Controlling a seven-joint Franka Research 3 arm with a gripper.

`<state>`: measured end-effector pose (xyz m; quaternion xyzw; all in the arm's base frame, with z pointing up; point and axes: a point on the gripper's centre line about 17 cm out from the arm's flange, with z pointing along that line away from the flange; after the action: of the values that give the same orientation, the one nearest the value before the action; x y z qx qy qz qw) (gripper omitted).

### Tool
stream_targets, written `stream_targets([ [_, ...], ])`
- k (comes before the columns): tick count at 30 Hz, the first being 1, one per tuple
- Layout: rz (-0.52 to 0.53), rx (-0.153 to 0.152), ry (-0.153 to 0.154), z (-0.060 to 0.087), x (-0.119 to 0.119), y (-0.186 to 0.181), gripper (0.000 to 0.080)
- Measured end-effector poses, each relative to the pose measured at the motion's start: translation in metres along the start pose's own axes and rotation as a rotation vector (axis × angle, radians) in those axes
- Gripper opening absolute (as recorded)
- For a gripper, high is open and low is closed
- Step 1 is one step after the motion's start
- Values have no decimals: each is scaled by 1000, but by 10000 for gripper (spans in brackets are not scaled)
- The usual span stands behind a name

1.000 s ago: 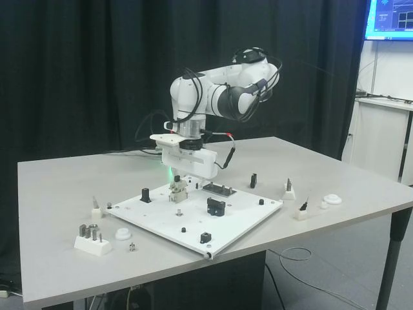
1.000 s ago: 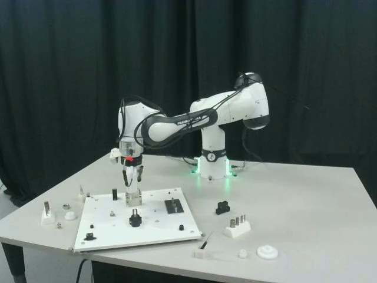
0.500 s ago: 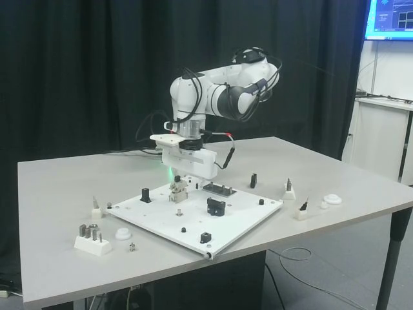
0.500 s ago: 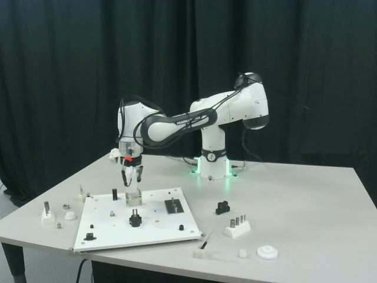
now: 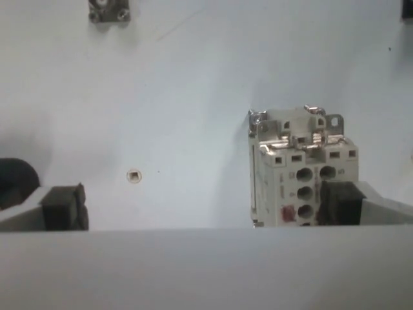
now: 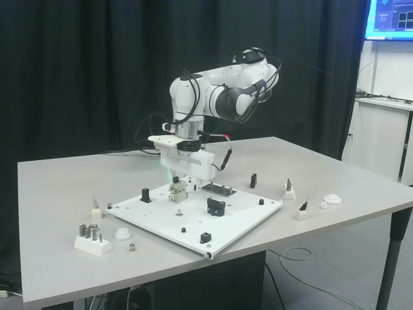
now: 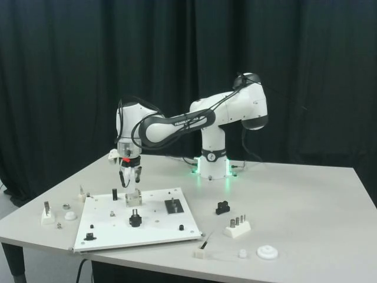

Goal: Insert waterproof.

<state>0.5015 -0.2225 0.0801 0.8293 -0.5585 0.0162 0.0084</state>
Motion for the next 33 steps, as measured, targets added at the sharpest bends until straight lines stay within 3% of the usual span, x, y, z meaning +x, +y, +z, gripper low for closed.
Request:
stream_targets([
  [33,4,6,-18,7,-5,-2,800],
])
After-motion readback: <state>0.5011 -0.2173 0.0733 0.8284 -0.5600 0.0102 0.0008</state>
